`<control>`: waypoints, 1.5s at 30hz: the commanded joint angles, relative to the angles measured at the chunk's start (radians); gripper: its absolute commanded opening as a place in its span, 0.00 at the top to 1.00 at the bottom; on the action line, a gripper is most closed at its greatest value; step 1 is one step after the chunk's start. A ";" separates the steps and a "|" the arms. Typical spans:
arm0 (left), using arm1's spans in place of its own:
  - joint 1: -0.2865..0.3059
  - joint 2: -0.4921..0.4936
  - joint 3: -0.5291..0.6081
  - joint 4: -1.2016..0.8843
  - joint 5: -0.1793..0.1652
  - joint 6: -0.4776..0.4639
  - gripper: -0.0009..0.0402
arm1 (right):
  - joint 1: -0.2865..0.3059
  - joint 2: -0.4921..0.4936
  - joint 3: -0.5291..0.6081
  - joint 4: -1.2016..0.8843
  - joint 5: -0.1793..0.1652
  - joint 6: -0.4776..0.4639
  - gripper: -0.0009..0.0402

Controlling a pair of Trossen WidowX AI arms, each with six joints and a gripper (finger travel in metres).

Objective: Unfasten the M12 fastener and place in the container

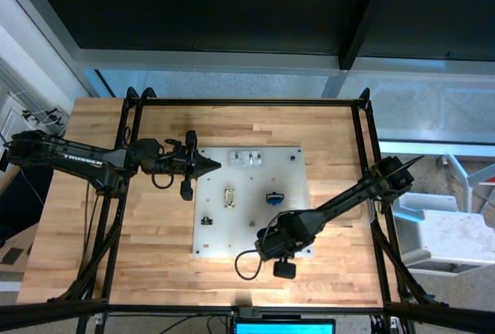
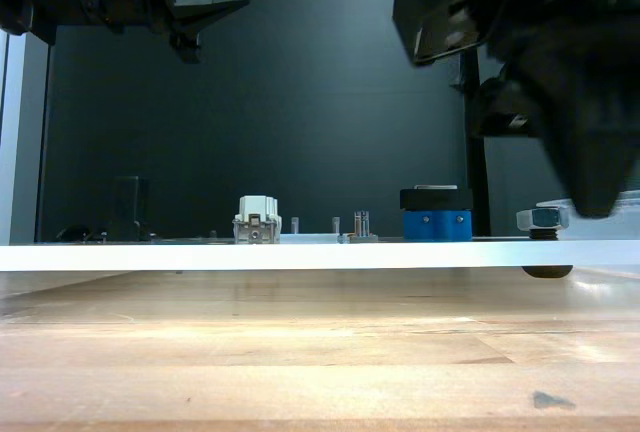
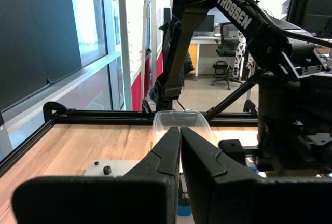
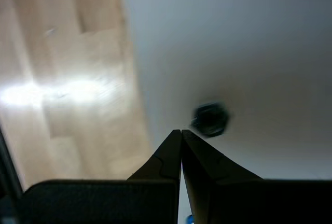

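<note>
The M12 fastener (image 2: 543, 218) is a small silver nut sitting on its black stud at the white board's (image 1: 247, 218) near right edge. The right wrist view shows it dark and blurred as a hexagon (image 4: 210, 119). My right gripper (image 4: 181, 131) hangs over that spot, shut, with nothing between its fingers and its tips just beside the nut. From above, the right gripper (image 1: 267, 247) hides the nut. The container (image 3: 181, 123), a clear tray, lies beyond my left gripper (image 3: 180, 130), which is shut and empty. The left gripper (image 1: 210, 165) is parked high at the board's far left.
A blue connector block (image 2: 436, 224), a white connector (image 2: 256, 224) and a small silver post (image 2: 361, 222) stand on the board. A black post (image 1: 292, 158) marks its far right corner. The black frame rails (image 1: 363, 148) border the table.
</note>
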 commanded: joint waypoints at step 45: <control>0.000 0.000 0.000 0.000 0.000 0.000 0.98 | -0.010 -0.025 0.101 -0.172 0.176 0.548 0.62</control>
